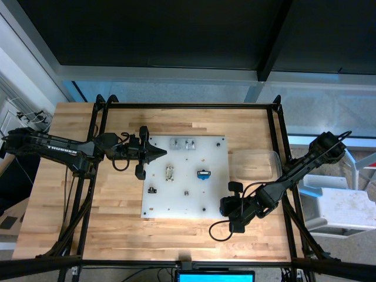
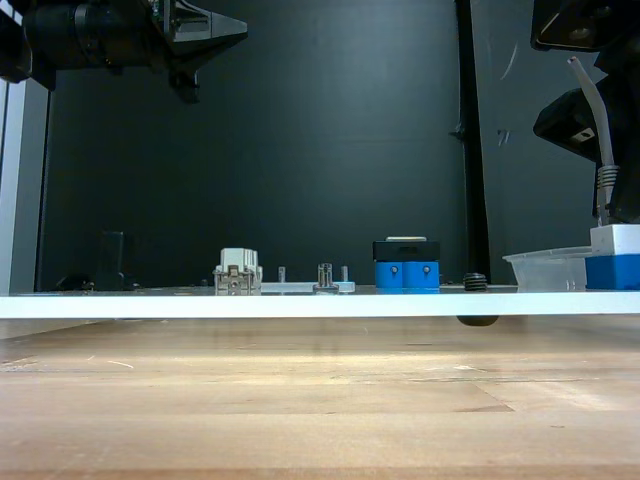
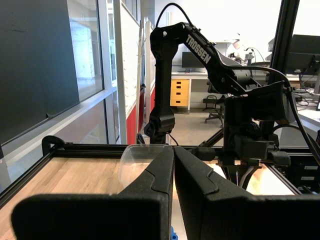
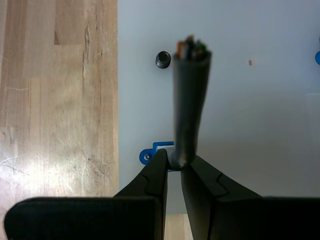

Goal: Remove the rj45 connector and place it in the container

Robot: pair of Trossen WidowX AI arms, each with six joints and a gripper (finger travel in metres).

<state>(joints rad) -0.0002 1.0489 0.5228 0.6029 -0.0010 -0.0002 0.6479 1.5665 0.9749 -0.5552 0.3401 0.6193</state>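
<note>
Lower right of centre in the high view, your right tool [image 1: 225, 207] is clenched on the rj45 connector [image 4: 180, 159] over the white board [image 1: 185, 176], with the connector's grey cable [image 4: 190, 100] sticking out. The container [image 1: 255, 163] sits just right of the board. At left, your left tool [image 1: 161, 152] hovers with its fingers pressed together.

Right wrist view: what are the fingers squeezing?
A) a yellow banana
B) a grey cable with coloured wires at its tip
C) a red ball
B: the right gripper, over the white board's near right corner, pinches the rj45 connector by its grey cable; the left gripper hangs shut above the board's left edge.
</note>
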